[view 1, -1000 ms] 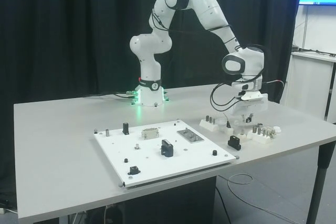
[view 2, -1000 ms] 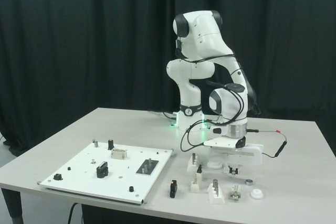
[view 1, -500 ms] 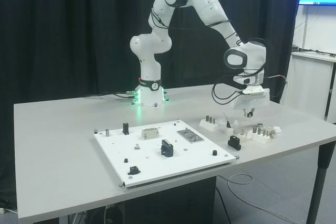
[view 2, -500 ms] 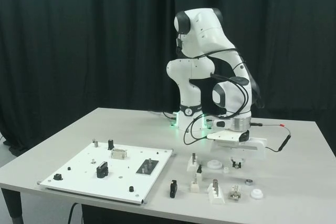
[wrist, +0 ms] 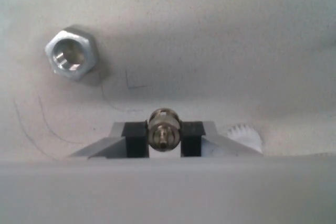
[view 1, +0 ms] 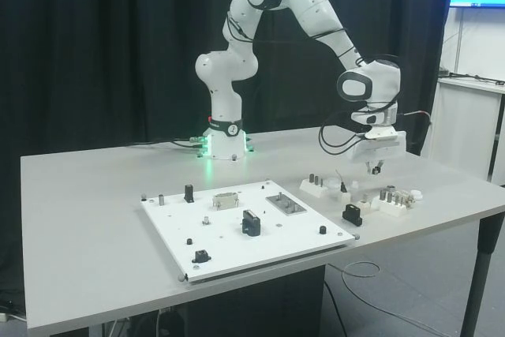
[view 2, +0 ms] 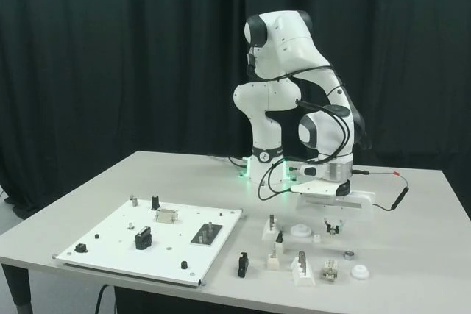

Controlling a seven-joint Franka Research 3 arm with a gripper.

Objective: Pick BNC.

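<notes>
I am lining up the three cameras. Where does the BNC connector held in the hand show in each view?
Wrist view: the BNC connector sits centre-low, clamped between the black pads.
First room view: at the tip of the hand, right of centre, raised off the table.
Second room view: under the hand, too small to make out.
Shared landmark: the white gear.

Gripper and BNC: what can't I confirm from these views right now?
- Wrist view: the BNC sits between the black fingers; its rear end is hidden behind the gripper.
- Room views: the gripper is too small to show the connector.
- White gear: partly hidden.
</notes>
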